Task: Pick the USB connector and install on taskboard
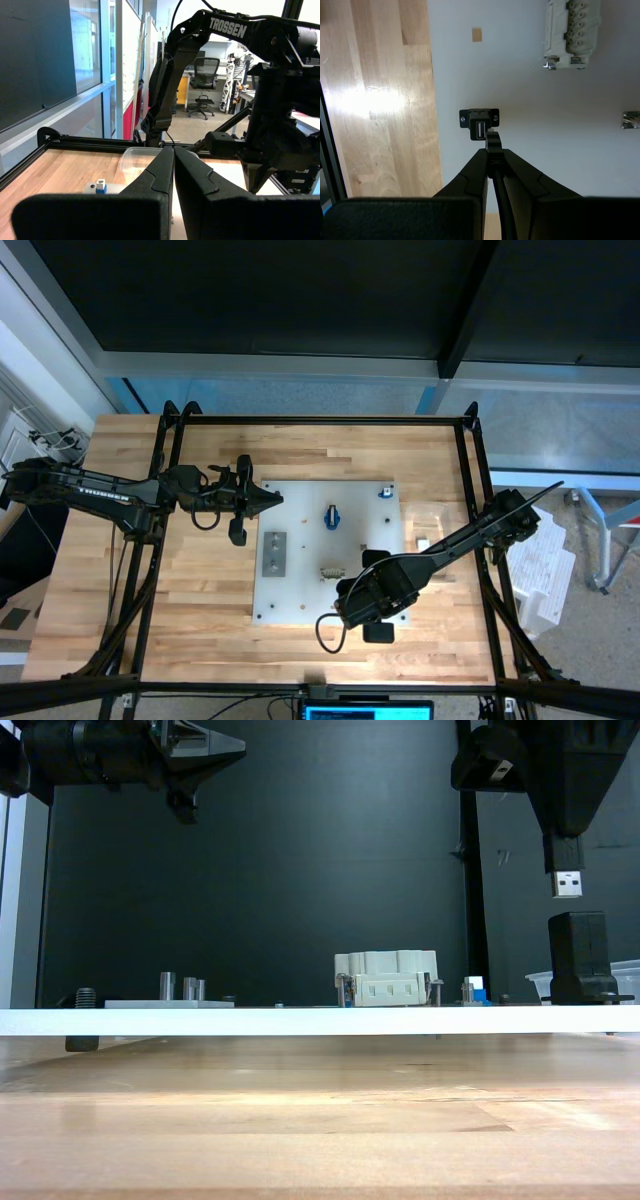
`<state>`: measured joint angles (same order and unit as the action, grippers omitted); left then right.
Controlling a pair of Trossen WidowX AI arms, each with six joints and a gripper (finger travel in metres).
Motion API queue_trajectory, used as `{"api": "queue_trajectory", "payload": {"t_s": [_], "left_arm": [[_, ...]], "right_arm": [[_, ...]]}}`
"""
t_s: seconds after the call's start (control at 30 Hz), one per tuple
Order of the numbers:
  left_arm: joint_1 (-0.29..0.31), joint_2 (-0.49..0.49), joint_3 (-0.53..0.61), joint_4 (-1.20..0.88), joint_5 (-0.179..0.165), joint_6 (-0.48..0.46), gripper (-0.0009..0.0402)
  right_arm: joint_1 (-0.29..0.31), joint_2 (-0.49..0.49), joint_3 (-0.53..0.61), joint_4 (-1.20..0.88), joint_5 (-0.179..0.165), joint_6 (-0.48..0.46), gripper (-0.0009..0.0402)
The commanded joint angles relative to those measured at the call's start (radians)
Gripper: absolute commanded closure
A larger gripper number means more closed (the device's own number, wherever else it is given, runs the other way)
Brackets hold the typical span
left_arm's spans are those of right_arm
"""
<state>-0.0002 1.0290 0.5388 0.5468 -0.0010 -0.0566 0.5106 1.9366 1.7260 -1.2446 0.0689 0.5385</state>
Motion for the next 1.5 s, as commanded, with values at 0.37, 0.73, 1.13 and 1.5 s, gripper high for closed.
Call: {"api": "queue_trajectory", "payload": {"t_s": [0.37,0.73,1.13,1.5], "left_arm": [[0.0,0.0,0.0,0.0,0.0,0.0,0.0393],[0.0,0.0,0.0,0.0,0.0,0.0,0.0393],[0.0,0.0,0.0,0.0,0.0,0.0,0.0393],[0.0,0.0,0.0,0.0,0.0,0.0,0.0393]], "right_arm": [[0.011,0.01,-0.001,0.014,0.014,0.004,0.0393],[0.018,0.01,-0.007,0.018,0.009,0.001,0.0393],[0.02,0.01,-0.019,0.033,0.009,-0.004,0.0393],[0.02,0.01,-0.029,0.045,0.008,-0.004,0.0393]]}}
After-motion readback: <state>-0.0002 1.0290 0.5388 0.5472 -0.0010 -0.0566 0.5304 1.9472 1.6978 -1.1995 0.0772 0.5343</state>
